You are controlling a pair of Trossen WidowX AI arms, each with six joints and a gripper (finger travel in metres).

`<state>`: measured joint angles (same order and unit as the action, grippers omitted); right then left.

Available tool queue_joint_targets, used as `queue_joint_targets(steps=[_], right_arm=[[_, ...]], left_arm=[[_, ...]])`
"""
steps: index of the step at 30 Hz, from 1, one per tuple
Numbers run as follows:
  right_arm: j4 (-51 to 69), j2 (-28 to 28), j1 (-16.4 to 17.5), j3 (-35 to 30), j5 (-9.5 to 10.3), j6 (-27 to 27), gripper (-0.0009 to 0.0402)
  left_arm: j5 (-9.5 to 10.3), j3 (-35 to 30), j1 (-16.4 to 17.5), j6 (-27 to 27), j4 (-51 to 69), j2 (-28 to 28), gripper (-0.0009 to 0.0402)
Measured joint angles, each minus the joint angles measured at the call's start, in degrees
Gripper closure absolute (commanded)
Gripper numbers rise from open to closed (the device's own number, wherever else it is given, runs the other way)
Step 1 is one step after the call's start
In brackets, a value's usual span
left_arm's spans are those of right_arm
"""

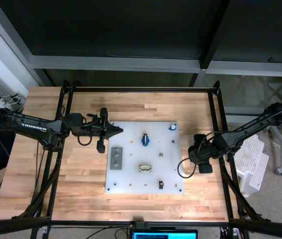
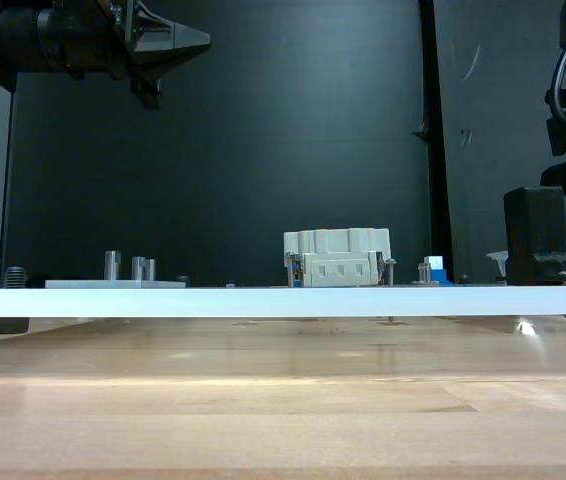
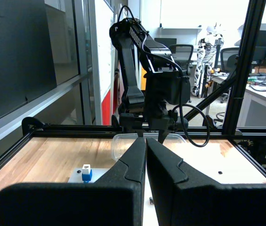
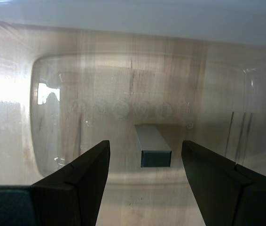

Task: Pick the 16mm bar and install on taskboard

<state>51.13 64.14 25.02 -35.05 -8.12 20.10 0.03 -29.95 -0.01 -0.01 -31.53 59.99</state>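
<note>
The 16mm bar (image 4: 151,139) is seen only in the right wrist view, as a short grey piece lying flat on the floor of the clear tray (image 4: 76,94). Its long axis runs away from the camera, roughly parallel to the inner faces of the fingers, and its darker end face is turned toward the lens. Whether its section is round or square cannot be told. It is flanked by the right gripper (image 4: 145,142), whose fingers are spread wide with one on each side of the bar. Neither finger touches the bar and nothing is held. In the high view the bar itself is hidden. That gripper is shown there pointing down just off the right edge of the taskboard (image 1: 131,174), which lies flat in the middle of the wooden table (image 1: 56,189). The white plate carries a grey metal block (image 1: 116,156) near its left edge and a blue connector (image 1: 145,140) toward its far middle. The left gripper (image 1: 118,130) is held level, well above the far left corner of the plate, pointing inward toward the right arm. Its fingers are pressed together with only a thin seam between them, and nothing is gripped. In the low view it is seen high above the plate.
</note>
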Motion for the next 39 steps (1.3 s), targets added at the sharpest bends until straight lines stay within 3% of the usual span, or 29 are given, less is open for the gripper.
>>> queue_joint_targets(steps=[9,39], right_arm=[[-0.1,1.2,0.0,0.0,0.02,0.0,0.0194],[-0.2,1.1,-0.2,0.0,-0.85,0.2,0.0382]], left_arm=[[0.00,0.0,0.0,0.0,0.0,0.0,0.0393],[0.00,0.0,0.0,0.0,0.0,0.0,0.0393]])
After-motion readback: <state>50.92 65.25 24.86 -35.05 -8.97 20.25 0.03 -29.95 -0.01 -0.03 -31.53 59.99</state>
